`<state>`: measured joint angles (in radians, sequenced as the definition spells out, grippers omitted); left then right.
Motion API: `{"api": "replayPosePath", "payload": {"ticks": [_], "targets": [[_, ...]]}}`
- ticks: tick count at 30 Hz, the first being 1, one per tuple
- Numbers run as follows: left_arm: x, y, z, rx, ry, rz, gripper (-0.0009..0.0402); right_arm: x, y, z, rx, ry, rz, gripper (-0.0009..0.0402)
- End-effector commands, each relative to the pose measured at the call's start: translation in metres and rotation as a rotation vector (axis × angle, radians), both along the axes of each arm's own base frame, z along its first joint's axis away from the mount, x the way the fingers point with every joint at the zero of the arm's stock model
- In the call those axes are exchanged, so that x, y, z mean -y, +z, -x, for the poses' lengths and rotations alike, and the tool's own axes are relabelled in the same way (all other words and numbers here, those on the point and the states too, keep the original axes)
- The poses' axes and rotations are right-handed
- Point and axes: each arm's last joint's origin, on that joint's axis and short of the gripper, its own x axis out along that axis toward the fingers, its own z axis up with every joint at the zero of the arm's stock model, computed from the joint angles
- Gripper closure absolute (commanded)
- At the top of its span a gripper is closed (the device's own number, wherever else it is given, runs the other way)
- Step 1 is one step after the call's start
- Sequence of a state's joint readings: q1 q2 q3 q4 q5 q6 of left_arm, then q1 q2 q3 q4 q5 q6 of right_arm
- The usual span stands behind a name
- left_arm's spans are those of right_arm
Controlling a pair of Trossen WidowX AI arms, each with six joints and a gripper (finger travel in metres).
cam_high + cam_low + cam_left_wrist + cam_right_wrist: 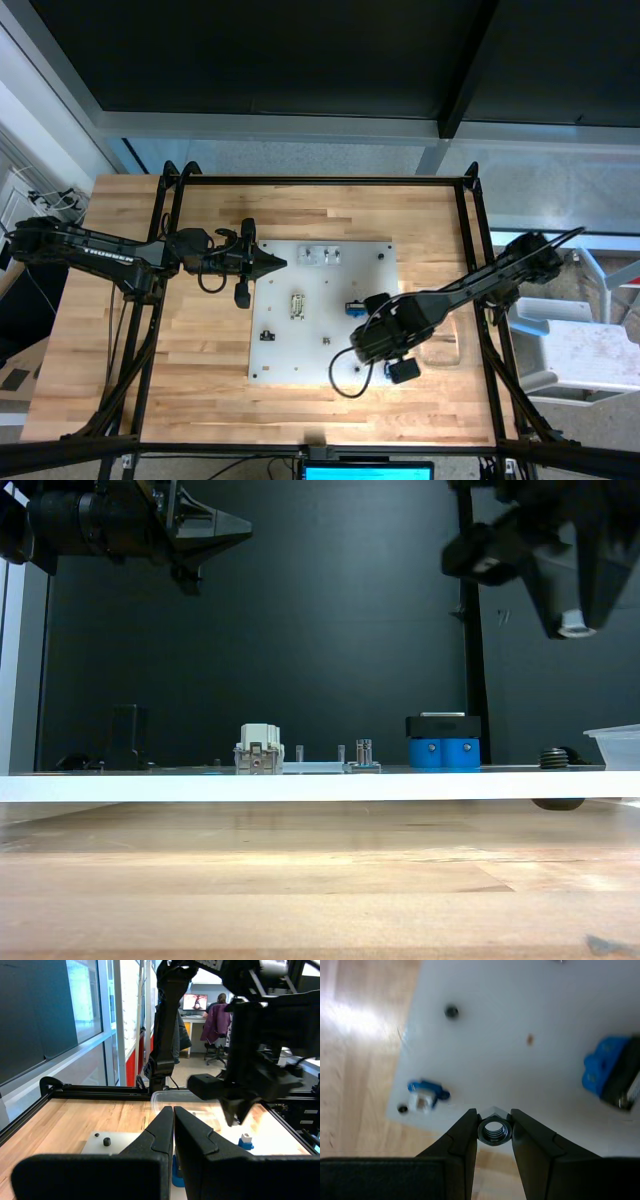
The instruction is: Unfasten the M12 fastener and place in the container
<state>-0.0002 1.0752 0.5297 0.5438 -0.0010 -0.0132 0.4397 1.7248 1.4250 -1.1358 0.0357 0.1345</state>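
Right wrist view: right gripper point(494, 1113) pinches nut point(494, 1130) above board point(300, 350); container point(457, 347) lies just to its right, same depth approx.; left gripper point(278, 263), pressed together, hangs far-left.

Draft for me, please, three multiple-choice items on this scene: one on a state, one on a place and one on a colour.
1. The left tool, held high by the far left edge of the white board, is:
A) shut and empty
B) wide open
C) gripping a cable

2. The silver nut is:
A) on its stud
B) in the right tool, high above the board's near right part
C) in the left tool

3. The block on the board's right half is:
A) red
B) blue
C) yellow

Key:
1 A: the left wrist view shows it closed with nothing in it.
2 B: the right wrist view shows it clamped on the nut, and the stud's ribs stand bare in the low view.
3 B: it is plainly blue in the low view.
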Motion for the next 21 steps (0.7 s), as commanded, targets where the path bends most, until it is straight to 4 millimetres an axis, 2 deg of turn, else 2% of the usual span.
{"api": "replayPosePath", "payload": {"ticks": [1,21], "targets": [[0.0,0.0,0.0,0.001,0.0,0.0,0.0393,0.009,-0.004,0.017,-0.01,-0.024,0.002,0.0366],[0.0,0.0,0.0,0.001,0.0,0.0,0.0393,0.051,-0.031,0.11,-0.056,-0.275,-0.019,0.0366]]}}
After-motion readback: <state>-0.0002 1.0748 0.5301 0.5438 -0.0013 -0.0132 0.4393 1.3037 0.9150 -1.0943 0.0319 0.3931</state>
